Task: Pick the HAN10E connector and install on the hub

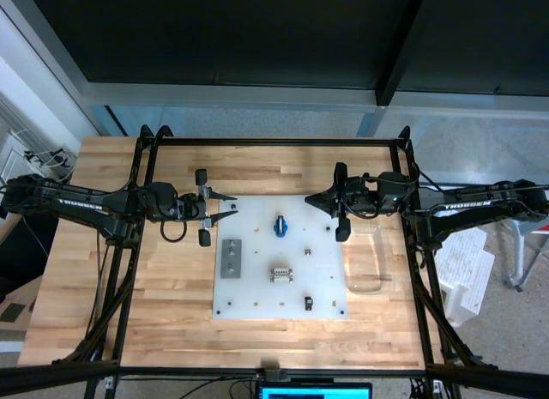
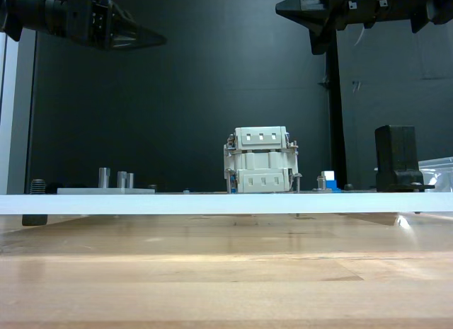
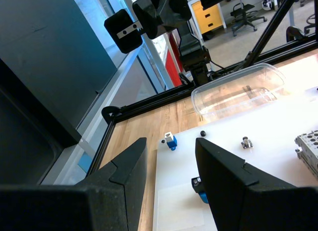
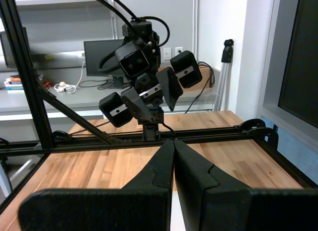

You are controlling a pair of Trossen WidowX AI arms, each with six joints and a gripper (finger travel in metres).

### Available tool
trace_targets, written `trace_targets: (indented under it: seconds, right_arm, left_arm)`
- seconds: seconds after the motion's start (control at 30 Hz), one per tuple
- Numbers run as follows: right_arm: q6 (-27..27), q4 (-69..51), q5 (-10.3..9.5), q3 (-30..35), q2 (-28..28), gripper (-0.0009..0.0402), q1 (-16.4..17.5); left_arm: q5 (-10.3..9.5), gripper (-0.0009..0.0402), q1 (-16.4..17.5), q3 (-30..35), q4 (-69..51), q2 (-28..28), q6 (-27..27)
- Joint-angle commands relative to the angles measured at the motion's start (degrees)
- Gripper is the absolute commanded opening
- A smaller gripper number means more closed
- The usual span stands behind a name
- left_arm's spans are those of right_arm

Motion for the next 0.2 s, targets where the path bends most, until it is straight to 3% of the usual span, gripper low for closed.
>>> trace_targets:
  seconds: [0.03,0.2]
  right_arm:
    - [0.0,0.0,0.15,0.0,0.0,0.0000,0.0]
    - [0.1,0.0,0.15,0.0,0.0,0.0000,0.0]
  left_arm:
    - [0.04,0.0131,0.0,0.0,0.0,0.0,0.0]
    - [1.66,0.0131,0.0,0.0,0.2,0.0,0.0]
